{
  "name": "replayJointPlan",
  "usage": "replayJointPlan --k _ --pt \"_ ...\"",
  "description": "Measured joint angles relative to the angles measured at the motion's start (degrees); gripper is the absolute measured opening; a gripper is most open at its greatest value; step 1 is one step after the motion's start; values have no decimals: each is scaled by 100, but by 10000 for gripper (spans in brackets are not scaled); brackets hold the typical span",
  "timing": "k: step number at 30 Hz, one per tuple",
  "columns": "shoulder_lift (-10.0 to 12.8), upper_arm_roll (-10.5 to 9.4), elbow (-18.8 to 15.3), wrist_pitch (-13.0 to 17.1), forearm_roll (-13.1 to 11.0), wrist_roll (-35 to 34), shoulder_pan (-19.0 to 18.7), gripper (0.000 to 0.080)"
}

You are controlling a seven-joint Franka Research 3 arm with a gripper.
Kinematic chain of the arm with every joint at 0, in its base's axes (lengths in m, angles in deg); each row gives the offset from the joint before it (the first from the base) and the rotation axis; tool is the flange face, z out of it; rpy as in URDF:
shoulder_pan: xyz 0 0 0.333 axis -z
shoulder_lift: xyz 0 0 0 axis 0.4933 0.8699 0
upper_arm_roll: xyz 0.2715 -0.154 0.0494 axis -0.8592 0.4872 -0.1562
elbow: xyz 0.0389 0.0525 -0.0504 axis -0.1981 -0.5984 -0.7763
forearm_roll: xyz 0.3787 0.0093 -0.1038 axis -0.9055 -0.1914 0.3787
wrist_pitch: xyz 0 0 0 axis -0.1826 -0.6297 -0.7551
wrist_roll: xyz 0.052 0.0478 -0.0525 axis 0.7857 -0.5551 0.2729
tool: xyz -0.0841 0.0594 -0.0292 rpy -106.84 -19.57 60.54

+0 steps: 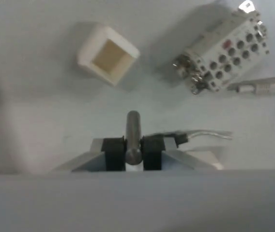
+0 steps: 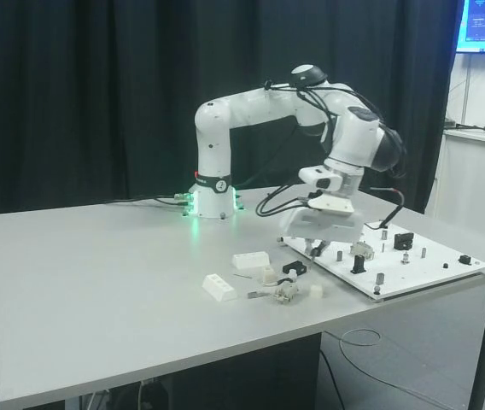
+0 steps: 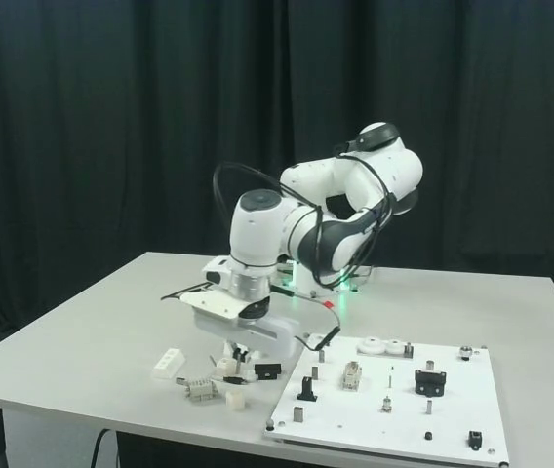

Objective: Place round peg 2.

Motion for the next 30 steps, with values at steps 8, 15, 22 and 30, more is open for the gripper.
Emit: replayJointPlan --k 8,15,22,30 --pt "11 2 -518 280 -140 315 -110 74" --pt "19 15 -911 519 -193 321 -190 74" --pt "68 23 -1241 748 -263 542 -252 74" --pt "96 14 -1572 994 -348 659 -310 74"
